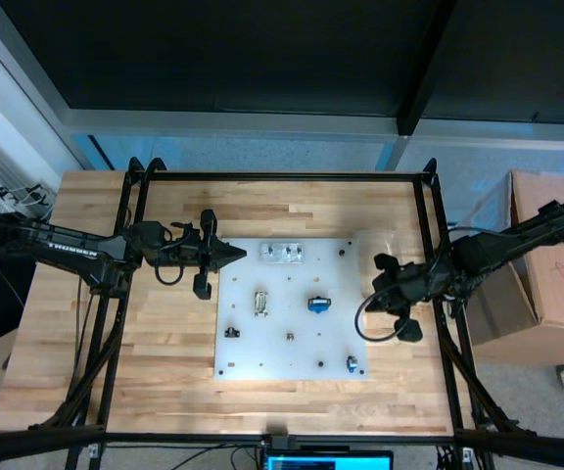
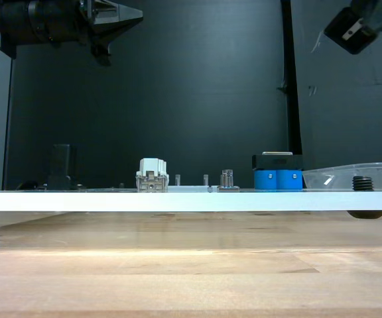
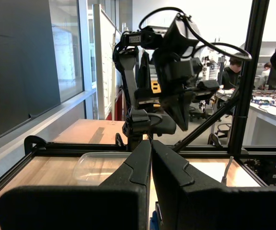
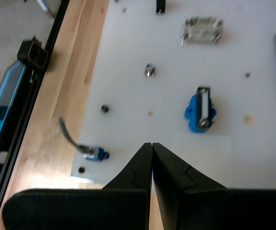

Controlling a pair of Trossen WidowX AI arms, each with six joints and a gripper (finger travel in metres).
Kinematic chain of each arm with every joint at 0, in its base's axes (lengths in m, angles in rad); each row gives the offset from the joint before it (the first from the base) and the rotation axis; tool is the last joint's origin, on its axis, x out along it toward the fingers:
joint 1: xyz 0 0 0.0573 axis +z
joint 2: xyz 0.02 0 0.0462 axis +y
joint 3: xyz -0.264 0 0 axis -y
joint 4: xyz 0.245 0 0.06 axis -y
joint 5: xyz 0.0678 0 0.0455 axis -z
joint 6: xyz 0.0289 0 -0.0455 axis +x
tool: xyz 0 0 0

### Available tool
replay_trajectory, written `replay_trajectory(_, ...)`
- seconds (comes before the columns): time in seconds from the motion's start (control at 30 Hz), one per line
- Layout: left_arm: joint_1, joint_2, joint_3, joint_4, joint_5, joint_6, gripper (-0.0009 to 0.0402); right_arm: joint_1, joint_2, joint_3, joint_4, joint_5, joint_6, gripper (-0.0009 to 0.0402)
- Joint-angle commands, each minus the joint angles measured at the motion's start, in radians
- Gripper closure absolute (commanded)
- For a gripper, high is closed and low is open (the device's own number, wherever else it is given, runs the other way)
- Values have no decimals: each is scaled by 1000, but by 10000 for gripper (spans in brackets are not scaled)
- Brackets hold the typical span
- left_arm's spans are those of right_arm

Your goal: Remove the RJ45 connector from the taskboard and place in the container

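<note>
RJ45 connector (image 4: 92, 153) seemingly seated at taskboard (image 4: 128, 57) corner; pre-grasp; right gripper (image 4: 152, 153) pinched empty above its edge, left gripper (image 3: 151, 153) likewise opposite; next: open, descend.

The RJ45 connector (image 1: 352, 365), a small blue plug with a short grey cable stub, sits on the white taskboard (image 1: 272, 343) at its near right corner; how deeply it's seated I can't tell. The clear plastic container (image 1: 385, 247) stands upright just beside the taskboard's far right corner.
</note>
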Motion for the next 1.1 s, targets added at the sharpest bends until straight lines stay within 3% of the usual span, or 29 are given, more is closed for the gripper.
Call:
replay_trajectory(0.03, 0, 0, 0, 0, 0, 0, 393, 40, 35, 25, -58, 49, 44, 394)
replay_trajectory(0.1, 0, 0, 0, 0, 0, 0, 393, 60, 66, 52, -97, 70, 74, 394)
replay_trajectory(0.57, 0, 0, 0, 0, 0, 0, 393, 211, 333, 272, -339, 69, 232, 393)
replay_trajectory(0.77, 0, 0, 0, 0, 0, 0, 393, 237, 428, 362, -360, 60, 256, 390)
replay_trajectory(0.9, 0, 0, 0, 0, 0, 0, 393, 238, 486, 418, -372, 61, 274, 365)
replay_trajectory(1.1, 0, 0, 0, 0, 0, 0, 393, 239, 545, 454, -393, 61, 324, 292)
